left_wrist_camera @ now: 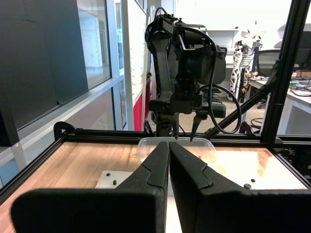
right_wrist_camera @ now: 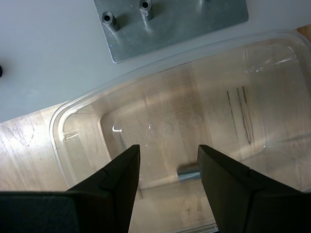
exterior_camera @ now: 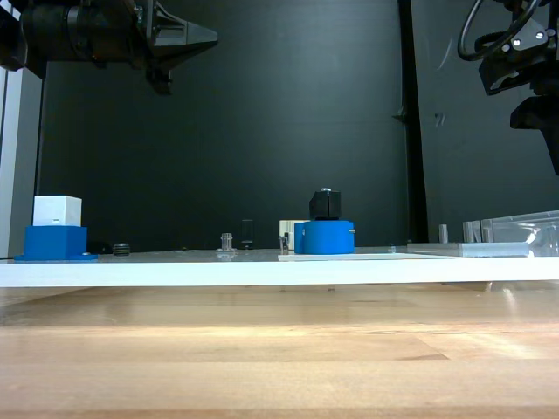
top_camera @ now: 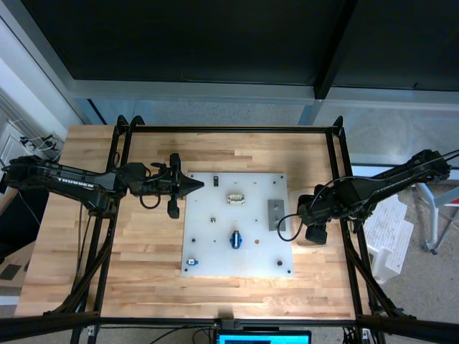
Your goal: Remove the 16mm cylinder and place in the container
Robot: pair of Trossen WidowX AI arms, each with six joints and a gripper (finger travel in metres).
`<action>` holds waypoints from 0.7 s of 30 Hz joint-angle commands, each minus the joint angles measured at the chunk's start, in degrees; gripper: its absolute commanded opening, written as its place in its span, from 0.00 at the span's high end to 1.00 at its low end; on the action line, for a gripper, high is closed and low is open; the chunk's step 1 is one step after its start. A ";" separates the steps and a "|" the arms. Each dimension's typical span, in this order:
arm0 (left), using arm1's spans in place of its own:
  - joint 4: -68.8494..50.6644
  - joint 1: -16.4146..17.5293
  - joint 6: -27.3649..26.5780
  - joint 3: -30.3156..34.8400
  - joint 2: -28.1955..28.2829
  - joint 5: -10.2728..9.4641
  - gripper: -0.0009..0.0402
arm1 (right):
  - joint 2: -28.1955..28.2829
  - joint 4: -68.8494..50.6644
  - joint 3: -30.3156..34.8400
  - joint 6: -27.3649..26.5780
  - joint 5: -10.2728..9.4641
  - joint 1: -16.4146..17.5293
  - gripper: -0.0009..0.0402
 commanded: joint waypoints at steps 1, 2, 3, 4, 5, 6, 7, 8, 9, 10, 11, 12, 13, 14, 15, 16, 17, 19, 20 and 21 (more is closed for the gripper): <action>0.00 0.02 0.02 0.00 0.00 0.02 0.98 | 0.04 0.76 0.07 -0.04 0.02 0.02 0.61; 0.02 0.00 0.02 0.00 0.00 0.02 0.98 | 0.04 1.70 0.07 -0.28 0.02 0.02 0.61; 0.02 0.00 0.02 0.00 0.00 0.02 0.98 | 0.07 3.10 0.07 -0.66 0.02 0.02 0.62; 0.02 0.02 0.02 0.00 0.00 0.02 0.98 | 0.17 5.14 0.07 -1.40 0.02 0.02 0.63; 0.02 0.02 0.02 0.00 0.00 0.02 0.98 | 0.39 7.21 0.07 -2.01 0.02 0.02 0.64; 0.02 0.02 0.02 0.00 0.00 0.02 0.98 | 0.76 9.33 0.09 -2.86 0.02 0.00 0.65; 0.02 0.00 0.02 0.00 0.00 0.02 0.98 | 1.16 11.37 0.20 -3.65 0.15 -0.04 0.66; 0.02 0.00 0.02 0.00 0.00 0.02 0.98 | 1.79 13.14 0.39 -4.70 0.59 -0.11 0.67; 0.00 0.02 0.02 0.00 0.00 0.02 0.98 | 2.40 14.51 0.79 -5.70 1.25 -0.24 0.68; 0.02 0.02 0.02 0.00 0.00 0.02 0.98 | 2.97 15.72 1.29 -6.71 1.75 -0.35 0.70; 0.02 0.00 0.02 0.00 0.00 0.02 0.98 | 3.52 16.92 1.81 -7.96 2.45 -0.46 0.71; 0.02 0.00 0.02 0.00 0.00 0.02 0.98 | 4.04 18.23 2.36 -9.38 2.89 -0.74 0.73; 0.00 0.02 0.02 0.00 0.00 0.02 0.98 | 4.61 19.85 2.80 -10.78 3.19 -1.11 0.75; 0.02 0.02 0.02 0.00 0.00 0.02 0.98 | 5.07 21.53 3.26 -12.20 3.26 -1.51 0.77; 0.02 0.00 0.02 0.00 0.00 0.02 0.98 | 5.70 23.52 3.65 -13.68 3.23 -1.88 0.79; 0.02 0.00 0.02 0.00 0.00 0.02 0.98 | 6.36 25.31 4.07 -15.19 3.23 -2.32 0.81; 0.02 0.02 0.02 0.00 0.00 0.02 0.98 | 7.08 26.97 4.50 -16.65 3.23 -2.78 0.84; 0.02 0.00 0.02 0.00 0.00 0.02 0.98 | 8.39 30.60 5.33 -19.98 3.19 -3.67 0.89; 0.02 0.02 0.02 0.00 0.00 0.02 0.98 | 8.90 32.68 5.64 -21.57 3.19 -4.15 0.92; 0.02 0.02 0.02 0.00 0.00 0.02 0.98 | 9.44 35.08 5.88 -23.12 3.17 -4.74 0.94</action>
